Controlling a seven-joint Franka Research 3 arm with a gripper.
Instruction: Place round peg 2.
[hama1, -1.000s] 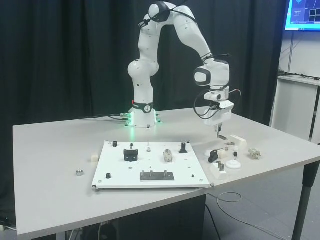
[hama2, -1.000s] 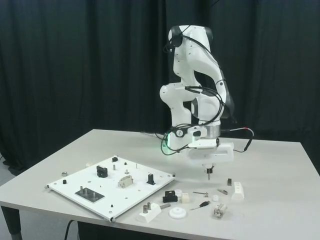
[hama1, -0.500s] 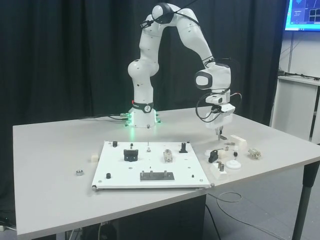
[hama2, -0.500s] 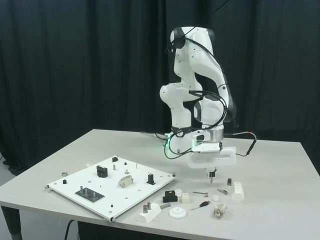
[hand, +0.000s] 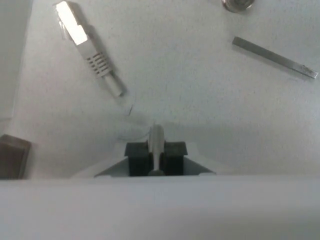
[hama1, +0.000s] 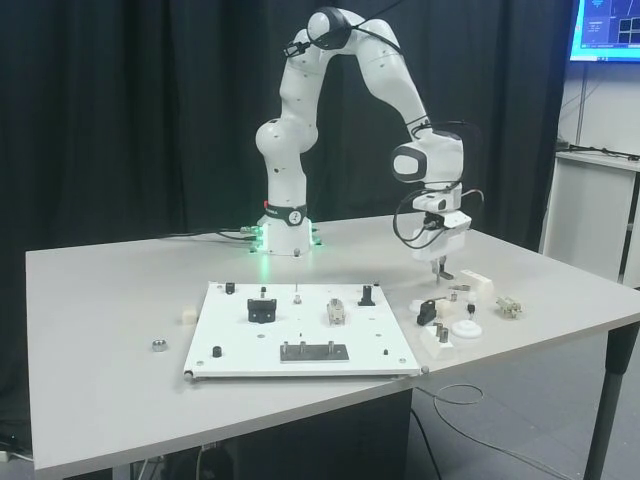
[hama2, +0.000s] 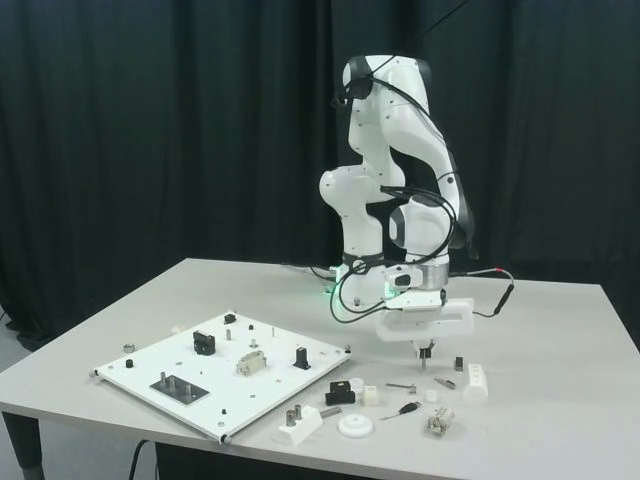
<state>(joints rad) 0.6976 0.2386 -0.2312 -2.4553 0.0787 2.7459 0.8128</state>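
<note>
In the wrist view my gripper (hand: 156, 150) is shut on a thin grey round peg (hand: 156, 136) that sticks out past the black fingertips, a little above the grey table. From the first room view the gripper (hama1: 438, 266) hangs over the table to the right of the white board (hama1: 230, 340), just behind the loose parts. The second room view shows the gripper (hama2: 425, 352) low above the table, right of the board (hama2: 140, 370), with the peg pointing down.
Below the gripper lie a cable plug (hand: 85, 47), a thin flat bar (hand: 274, 57), a round metal part (hand: 238, 4) and a dark block (hand: 12, 156). Several loose parts, among them a white gear (hama1: 465, 330) and a white block (hama1: 477, 284), lie right of the board.
The gripper has come down a little and shifted slightly toward the loose parts, its wrist turning, with the peg still held.
</note>
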